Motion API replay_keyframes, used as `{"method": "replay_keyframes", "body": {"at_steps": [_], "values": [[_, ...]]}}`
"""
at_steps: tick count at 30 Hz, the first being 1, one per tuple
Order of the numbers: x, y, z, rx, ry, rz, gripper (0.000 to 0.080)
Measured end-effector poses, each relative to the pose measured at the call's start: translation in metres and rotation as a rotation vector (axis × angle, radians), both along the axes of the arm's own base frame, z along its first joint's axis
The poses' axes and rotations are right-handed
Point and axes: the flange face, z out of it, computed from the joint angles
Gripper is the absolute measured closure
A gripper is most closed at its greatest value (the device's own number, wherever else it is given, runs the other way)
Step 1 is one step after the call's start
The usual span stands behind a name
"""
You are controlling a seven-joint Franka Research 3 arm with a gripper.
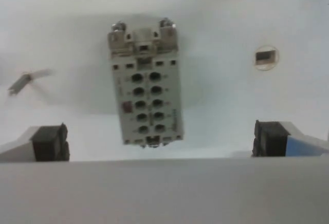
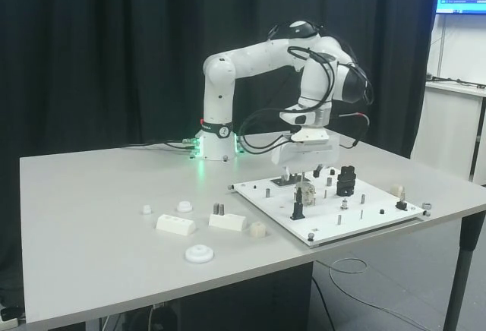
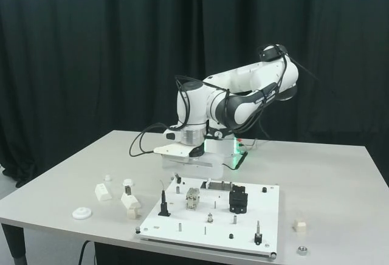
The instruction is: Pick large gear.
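The large gear (image 2: 199, 253) is a white toothed disc lying flat near the table's front edge, left of the white board; in the second room view the gear (image 3: 81, 213) sits at the front left corner. It does not appear in the wrist view. My gripper (image 2: 301, 171) hangs over the back part of the board, far from the gear, and it is open and holds nothing. In the wrist view the gripper (image 1: 159, 141) shows its two black fingertips (image 1: 49, 142) wide apart, with a multi-pin connector block (image 1: 145, 84) below them.
The white board (image 2: 380, 221) carries pegs, black parts (image 2: 347, 181) and the connector block (image 2: 305, 193). Two white blocks (image 2: 175, 225) and small white pieces (image 2: 258, 230) lie between the gear and the board. A round slotted insert (image 1: 266, 57) shows on the board.
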Motion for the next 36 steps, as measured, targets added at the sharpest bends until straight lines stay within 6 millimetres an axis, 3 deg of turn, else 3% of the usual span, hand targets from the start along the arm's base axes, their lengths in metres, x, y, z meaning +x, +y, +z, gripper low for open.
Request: {"method": "replay_keyframes", "body": {"at_steps": [36], "values": [[0.0, 0.012, 0.006, -0.011, 0.005, 0.012, 0.0003]]}}
